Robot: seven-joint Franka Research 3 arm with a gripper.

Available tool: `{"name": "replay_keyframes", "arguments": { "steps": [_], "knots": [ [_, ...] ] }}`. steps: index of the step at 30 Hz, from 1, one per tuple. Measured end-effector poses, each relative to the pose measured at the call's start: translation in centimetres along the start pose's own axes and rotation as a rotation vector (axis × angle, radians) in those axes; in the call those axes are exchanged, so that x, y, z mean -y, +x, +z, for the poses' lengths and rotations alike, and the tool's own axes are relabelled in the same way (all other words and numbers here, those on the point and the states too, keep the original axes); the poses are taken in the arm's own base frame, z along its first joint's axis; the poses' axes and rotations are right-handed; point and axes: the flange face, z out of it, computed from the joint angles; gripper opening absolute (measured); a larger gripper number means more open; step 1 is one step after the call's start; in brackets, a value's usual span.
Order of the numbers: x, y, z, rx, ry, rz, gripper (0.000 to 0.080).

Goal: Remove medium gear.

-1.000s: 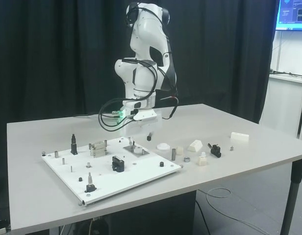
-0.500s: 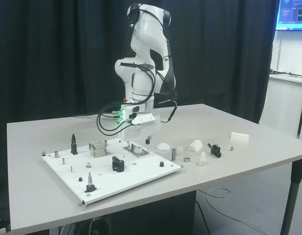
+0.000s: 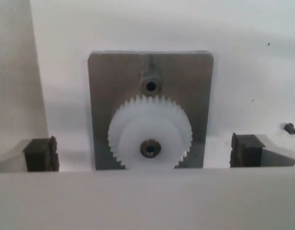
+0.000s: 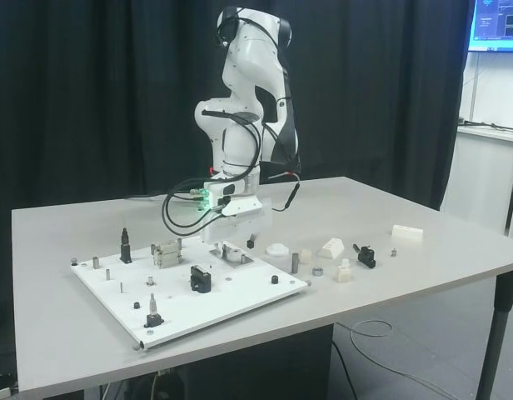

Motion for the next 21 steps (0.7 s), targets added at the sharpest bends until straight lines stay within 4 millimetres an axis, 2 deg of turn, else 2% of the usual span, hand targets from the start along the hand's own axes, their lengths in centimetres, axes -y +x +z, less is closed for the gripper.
{"name": "replay_keyframes", "arguments": {
  "steps": [21],
  "knots": [
    [0.02, 0.83, 0.85, -0.001, 0.004, -0.020, 0.0800]
  ]
}}
